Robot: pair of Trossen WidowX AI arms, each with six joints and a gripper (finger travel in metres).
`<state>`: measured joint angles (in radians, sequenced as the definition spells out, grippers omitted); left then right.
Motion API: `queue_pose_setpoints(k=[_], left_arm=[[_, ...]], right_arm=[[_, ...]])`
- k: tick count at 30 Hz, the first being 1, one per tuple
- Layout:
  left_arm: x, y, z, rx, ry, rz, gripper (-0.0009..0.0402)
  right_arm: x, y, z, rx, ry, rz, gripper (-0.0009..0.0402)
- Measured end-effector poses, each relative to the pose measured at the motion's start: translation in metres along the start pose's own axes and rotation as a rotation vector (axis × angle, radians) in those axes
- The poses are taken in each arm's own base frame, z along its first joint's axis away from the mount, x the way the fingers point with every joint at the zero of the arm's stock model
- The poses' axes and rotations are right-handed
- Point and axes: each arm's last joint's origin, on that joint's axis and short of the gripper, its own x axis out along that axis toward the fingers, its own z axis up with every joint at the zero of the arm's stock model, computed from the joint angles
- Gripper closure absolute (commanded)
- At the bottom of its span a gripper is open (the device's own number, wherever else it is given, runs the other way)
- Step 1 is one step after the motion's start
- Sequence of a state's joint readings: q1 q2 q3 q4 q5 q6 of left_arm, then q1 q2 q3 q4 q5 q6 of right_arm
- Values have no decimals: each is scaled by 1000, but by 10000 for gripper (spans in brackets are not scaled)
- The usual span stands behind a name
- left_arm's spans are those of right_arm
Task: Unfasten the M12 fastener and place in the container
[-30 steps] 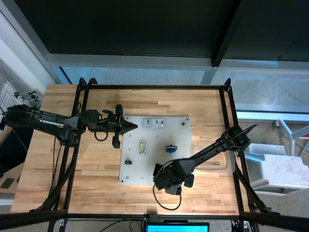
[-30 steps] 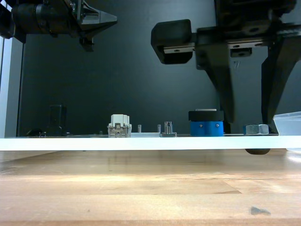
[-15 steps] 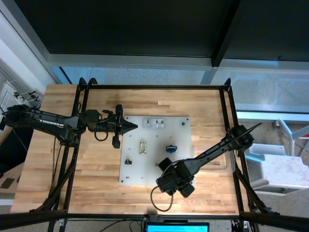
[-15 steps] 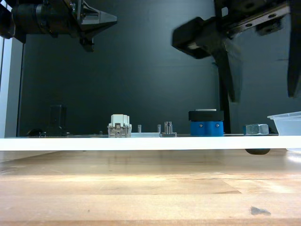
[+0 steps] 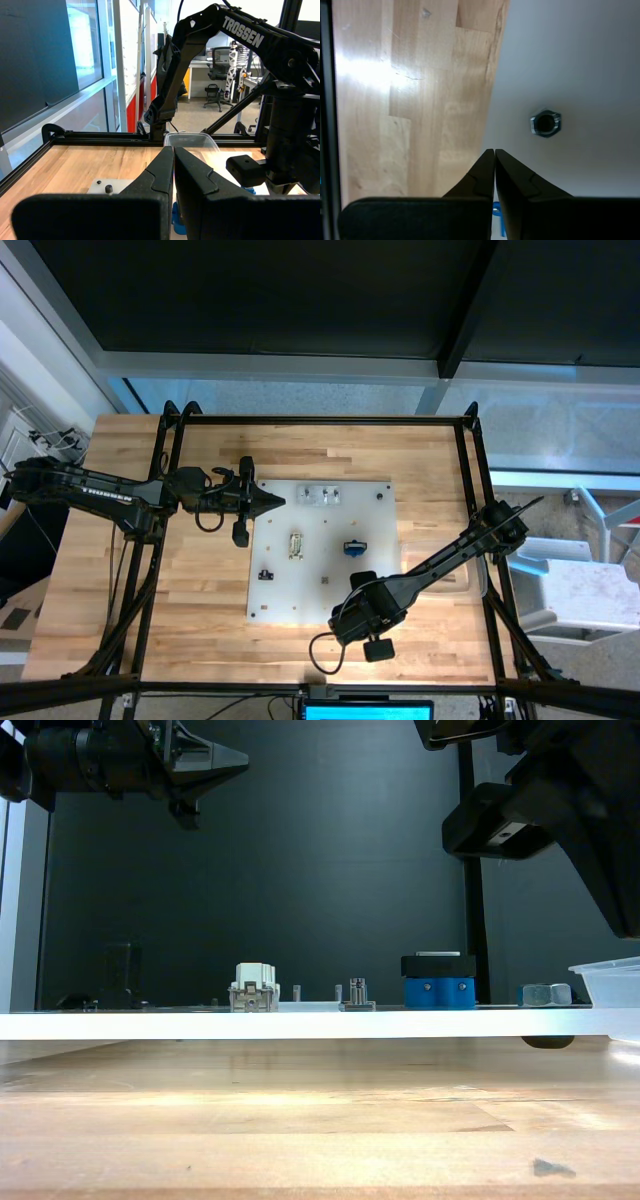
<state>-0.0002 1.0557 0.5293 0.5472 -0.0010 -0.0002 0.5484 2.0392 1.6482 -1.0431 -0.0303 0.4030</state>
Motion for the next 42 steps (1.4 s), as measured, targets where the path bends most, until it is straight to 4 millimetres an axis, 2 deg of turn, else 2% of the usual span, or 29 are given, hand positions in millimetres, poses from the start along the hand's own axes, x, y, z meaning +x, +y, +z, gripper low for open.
queue_pose_setpoints(k=[6, 14, 42], left_arm=[[0, 0, 0, 0, 0, 0, 393], [0, 0, 0, 0, 0, 0, 393], [0, 0, 0, 0, 0, 0, 393]], right_arm=[[10, -2, 1, 54, -27, 55, 393], [23, -11, -11, 140, -74, 81, 393], [21, -18, -13, 165, -124, 34, 393]])
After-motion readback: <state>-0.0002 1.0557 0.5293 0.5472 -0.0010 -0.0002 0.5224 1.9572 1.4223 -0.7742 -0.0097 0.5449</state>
